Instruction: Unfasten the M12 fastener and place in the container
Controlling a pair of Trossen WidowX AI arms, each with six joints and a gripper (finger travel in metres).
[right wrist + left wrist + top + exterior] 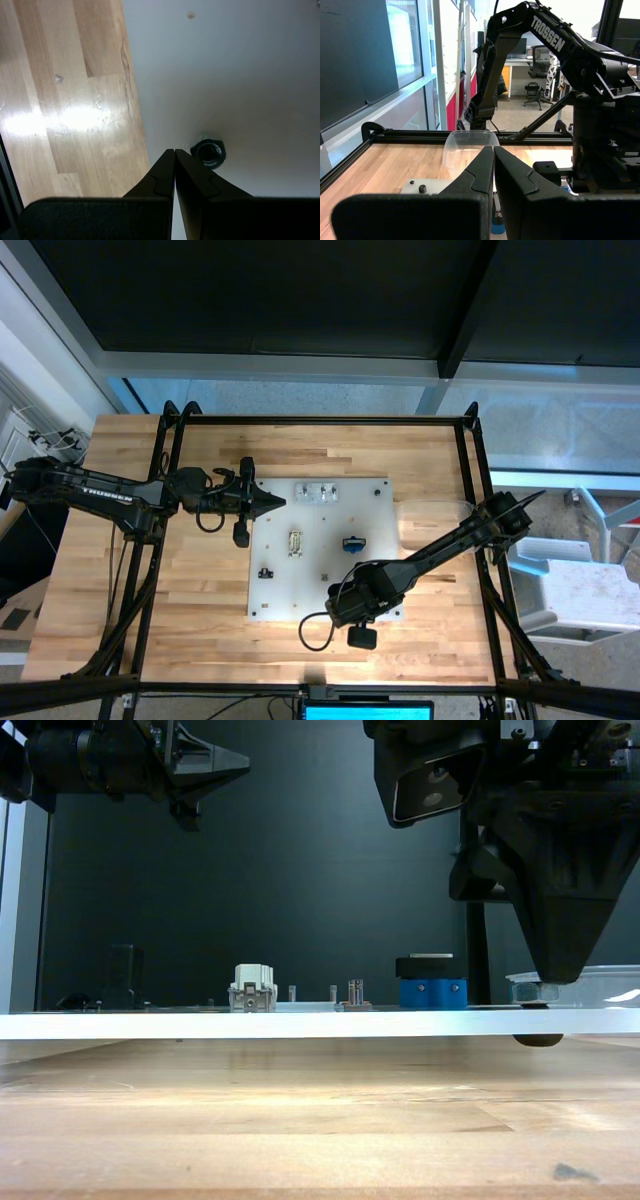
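Observation:
The M12 fastener (209, 152) is a small dark hex nut on the white board (240, 75), close to the board's near right edge. My right gripper (174, 151) points straight down with its fingers shut on nothing, and the nut lies just beside the tips. From the low view the right gripper (550, 975) hangs right over the nut (537, 992). I cannot tell whether the nut is on its stud. The pale container (432, 520) stands off the board's right side and looks empty. My left gripper (275, 502) hovers shut over the board's far left edge.
On the board stand a blue-and-black knob (353, 543), a grey connector (295, 543) and small posts (355, 992). The right arm (440, 545) slants across the board's right edge past the container. Black frame rails (320, 421) border the wooden table.

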